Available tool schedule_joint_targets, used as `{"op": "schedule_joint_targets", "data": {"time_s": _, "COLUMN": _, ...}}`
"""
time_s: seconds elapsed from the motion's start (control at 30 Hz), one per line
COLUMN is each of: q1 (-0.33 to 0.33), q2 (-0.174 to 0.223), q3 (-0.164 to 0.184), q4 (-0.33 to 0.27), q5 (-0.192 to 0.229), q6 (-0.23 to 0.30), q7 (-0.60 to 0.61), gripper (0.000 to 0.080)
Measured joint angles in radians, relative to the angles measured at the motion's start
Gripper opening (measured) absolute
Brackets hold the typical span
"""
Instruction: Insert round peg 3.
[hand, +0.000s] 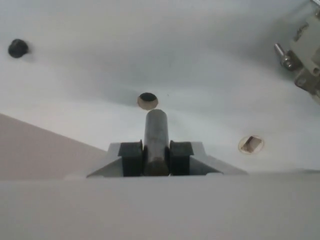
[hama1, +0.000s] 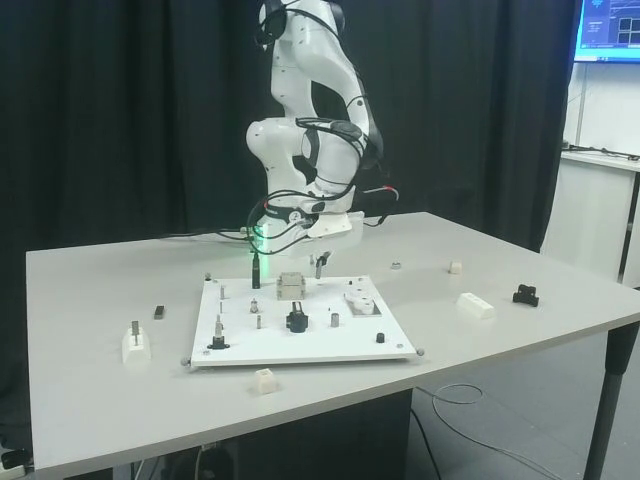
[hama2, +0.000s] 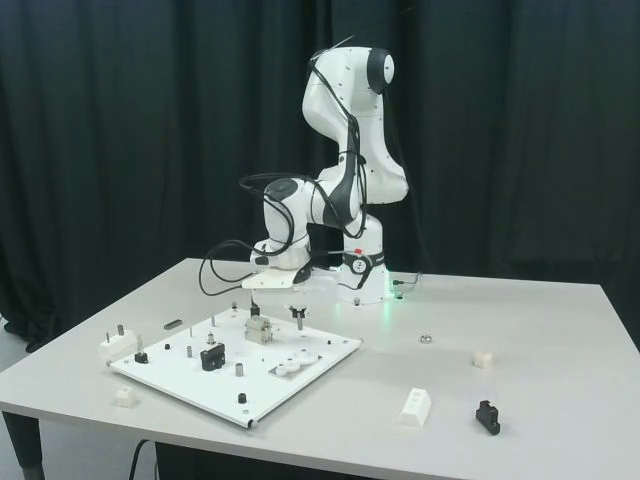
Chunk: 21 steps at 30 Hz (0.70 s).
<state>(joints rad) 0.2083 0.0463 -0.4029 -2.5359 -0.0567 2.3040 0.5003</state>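
White board (hand: 210, 75), fingers (hand: 156, 157) clamped on round peg (hand: 155, 137), just above hole (hand: 147, 100)

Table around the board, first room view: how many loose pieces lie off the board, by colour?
White blocks: 4
Black pieces: 2
Grey piece: 1
Total: 7

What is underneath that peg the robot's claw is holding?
Just beyond the peg tip, the white board shows a round hole. The hole's depth and contents cannot be seen.
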Motion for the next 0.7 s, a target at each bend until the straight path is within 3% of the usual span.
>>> {"op": "schedule_joint_targets", "data": {"time_s": 0.3, "q1": 0.0, "q2": 0.024, "q3": -0.004, "q4": -0.002, "q5": 0.052, "q6": 0.017, "q7": -0.043, "gripper": 0.011}}
{"op": "schedule_joint_targets", "data": {"time_s": 0.7, "q1": 0.0, "q2": 0.047, "q3": -0.011, "q4": -0.002, "q5": 0.073, "q6": 0.033, "q7": -0.073, "gripper": 0.011}}
